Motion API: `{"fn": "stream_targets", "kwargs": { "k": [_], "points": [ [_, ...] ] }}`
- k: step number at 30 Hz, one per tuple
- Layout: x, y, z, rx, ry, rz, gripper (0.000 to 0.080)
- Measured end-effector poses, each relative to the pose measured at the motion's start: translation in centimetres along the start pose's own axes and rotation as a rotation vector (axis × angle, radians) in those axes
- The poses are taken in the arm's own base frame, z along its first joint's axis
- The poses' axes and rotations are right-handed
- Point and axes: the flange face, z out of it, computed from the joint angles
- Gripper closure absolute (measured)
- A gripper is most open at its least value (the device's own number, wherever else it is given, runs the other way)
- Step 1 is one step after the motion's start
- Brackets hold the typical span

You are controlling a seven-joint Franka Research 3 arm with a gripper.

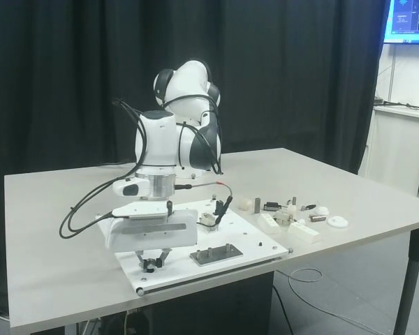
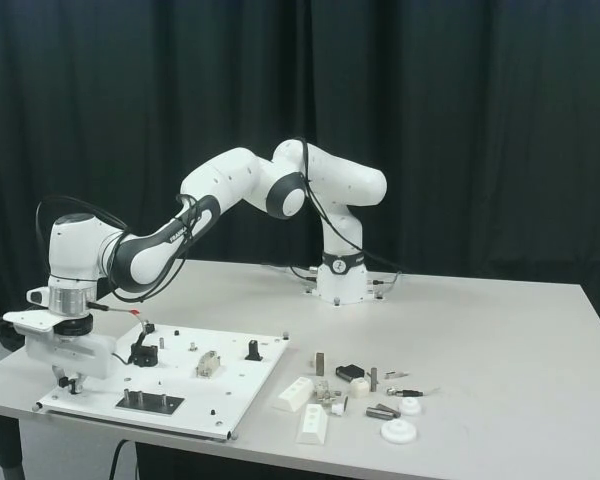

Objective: Remove bolt 4.

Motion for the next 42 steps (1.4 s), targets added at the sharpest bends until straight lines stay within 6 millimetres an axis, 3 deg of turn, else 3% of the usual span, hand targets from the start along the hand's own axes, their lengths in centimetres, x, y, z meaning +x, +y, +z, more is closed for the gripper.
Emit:
{"fn": "stream_targets", "kwargs": {
  "k": [42],
  "points": [
    [-0.23, -0.28, -0.10, 0.013, -0.022, -0.600, 0.0578]
  ]
}}
